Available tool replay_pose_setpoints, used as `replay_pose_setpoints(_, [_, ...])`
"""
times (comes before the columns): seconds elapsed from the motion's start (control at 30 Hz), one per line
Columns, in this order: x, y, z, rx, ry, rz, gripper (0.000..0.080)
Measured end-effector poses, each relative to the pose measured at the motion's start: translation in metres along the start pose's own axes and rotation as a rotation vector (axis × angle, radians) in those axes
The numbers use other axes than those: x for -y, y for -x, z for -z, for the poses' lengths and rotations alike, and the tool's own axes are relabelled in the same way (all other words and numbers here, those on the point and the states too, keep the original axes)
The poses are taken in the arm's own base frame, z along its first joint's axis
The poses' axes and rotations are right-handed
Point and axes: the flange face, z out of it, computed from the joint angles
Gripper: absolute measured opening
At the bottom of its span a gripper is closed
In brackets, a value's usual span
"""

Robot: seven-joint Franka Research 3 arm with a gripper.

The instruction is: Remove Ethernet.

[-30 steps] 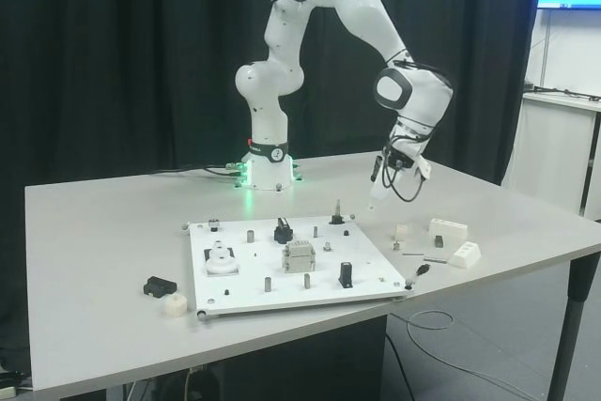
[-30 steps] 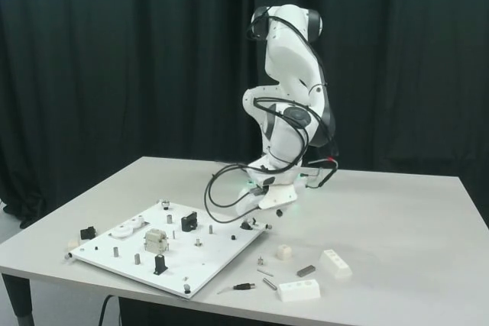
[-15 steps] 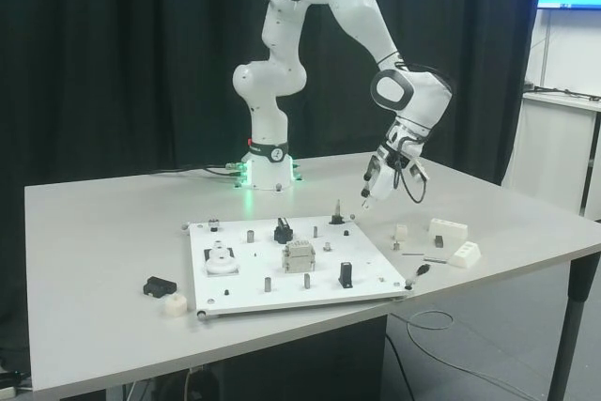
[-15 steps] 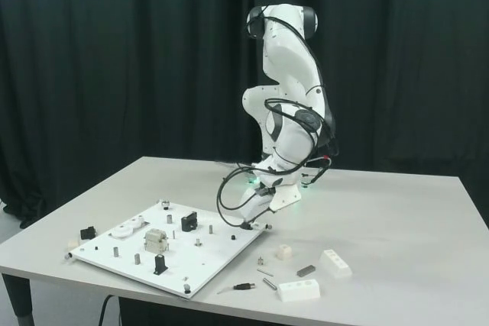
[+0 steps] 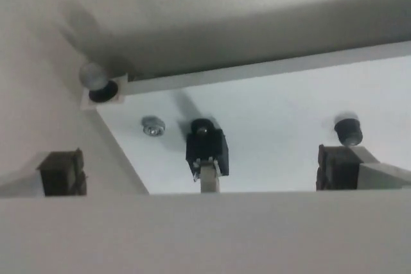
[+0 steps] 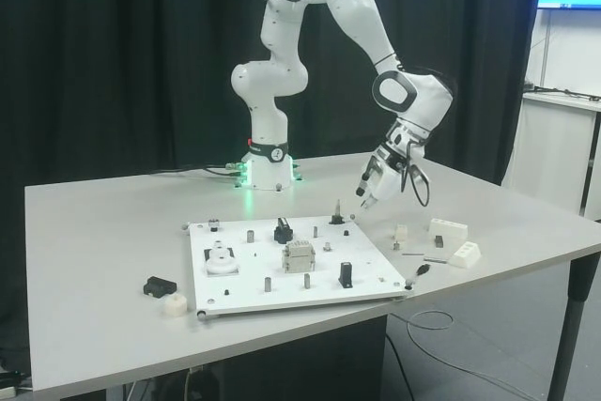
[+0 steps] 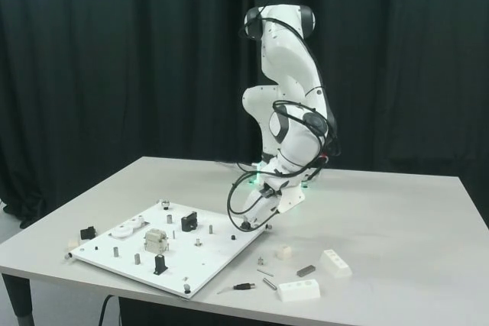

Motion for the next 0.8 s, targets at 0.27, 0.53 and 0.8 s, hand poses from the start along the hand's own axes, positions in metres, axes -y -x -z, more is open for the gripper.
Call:
replay_pose_setpoints(0.27, [-0.004, 0.002, -0.003, 0.009, 0.041, 0.021, 0.0800])
replay_pose_setpoints(0.53, [-0.008, 0.004, -0.009, 0.008, 0.087, -0.008, 0.0800])
replay_pose_setpoints(0.8, [-0.008, 0.010, -0.021, 0.022, 0.120, -0.001, 0.0800])
